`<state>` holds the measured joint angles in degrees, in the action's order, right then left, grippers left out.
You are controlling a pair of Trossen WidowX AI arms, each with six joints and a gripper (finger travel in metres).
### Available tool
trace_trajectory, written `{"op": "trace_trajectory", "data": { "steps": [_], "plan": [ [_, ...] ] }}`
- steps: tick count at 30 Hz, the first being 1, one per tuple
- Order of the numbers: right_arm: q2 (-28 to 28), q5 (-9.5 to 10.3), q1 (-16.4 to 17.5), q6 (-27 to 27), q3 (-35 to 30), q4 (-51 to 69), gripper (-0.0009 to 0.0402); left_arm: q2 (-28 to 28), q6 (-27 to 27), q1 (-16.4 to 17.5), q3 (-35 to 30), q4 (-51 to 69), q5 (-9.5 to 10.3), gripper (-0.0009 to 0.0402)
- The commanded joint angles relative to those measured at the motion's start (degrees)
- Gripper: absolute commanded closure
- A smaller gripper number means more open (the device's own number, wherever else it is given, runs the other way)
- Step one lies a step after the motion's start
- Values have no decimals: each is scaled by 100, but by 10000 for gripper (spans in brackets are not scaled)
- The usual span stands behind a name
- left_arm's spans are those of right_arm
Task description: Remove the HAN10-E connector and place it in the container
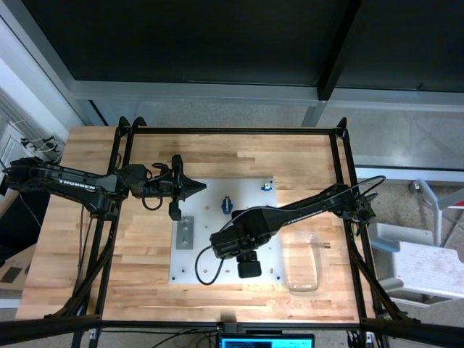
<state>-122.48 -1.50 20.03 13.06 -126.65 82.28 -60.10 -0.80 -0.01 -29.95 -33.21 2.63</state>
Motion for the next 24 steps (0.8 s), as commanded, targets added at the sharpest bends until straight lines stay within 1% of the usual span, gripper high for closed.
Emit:
{"op": "trace_trajectory", "data": {
  "steps": [1, 4, 8, 15, 19, 24],
  "plan": [
    [190, -50, 63, -2, 262, -107, 386, 0, 0, 2, 0, -2, 0, 393],
    [461, -48, 109, 149, 774, -328, 386, 0, 0, 0, 0, -2, 0, 393],
    [890, -46, 203, 531, 1600, -627, 386, 0, 0, 0, 0, 0, 0, 393],
    [1696, -42, 437, 1440, 3117, -1209, 386, 0, 0, 2, 0, -2, 0, 393],
    [2052, -42, 610, 1930, 3794, -1394, 386, 0, 0, 2, 0, 0, 0, 393],
    [2402, -42, 826, 2439, 4487, -1517, 386, 0, 0, 2, 0, -2, 0, 393]
  ]
}}
